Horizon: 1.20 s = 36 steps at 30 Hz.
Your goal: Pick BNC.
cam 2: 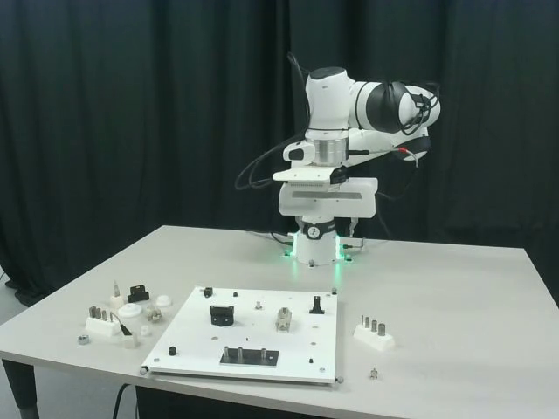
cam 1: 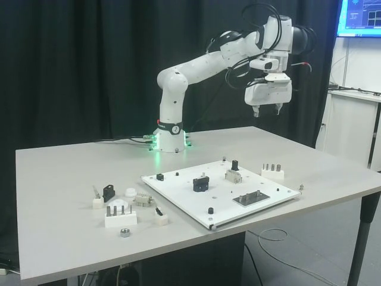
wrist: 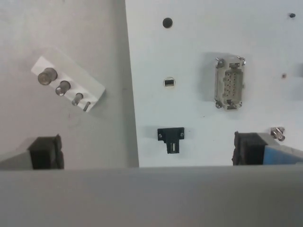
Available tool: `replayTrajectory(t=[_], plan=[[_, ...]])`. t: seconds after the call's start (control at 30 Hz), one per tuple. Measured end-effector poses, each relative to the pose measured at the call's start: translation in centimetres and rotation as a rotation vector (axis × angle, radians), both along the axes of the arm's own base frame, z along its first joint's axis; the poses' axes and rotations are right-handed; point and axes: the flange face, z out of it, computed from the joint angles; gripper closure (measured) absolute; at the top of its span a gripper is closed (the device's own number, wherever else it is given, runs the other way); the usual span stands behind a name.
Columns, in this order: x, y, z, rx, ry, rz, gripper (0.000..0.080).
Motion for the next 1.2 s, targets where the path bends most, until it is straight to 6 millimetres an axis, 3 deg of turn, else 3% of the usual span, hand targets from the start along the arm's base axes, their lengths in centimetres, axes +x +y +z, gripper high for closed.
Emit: replayTrajectory(t=[1.2], plan=[[0.39, -0.85, -0.09, -0.019, -0.014, -0.02, 0.0003]])
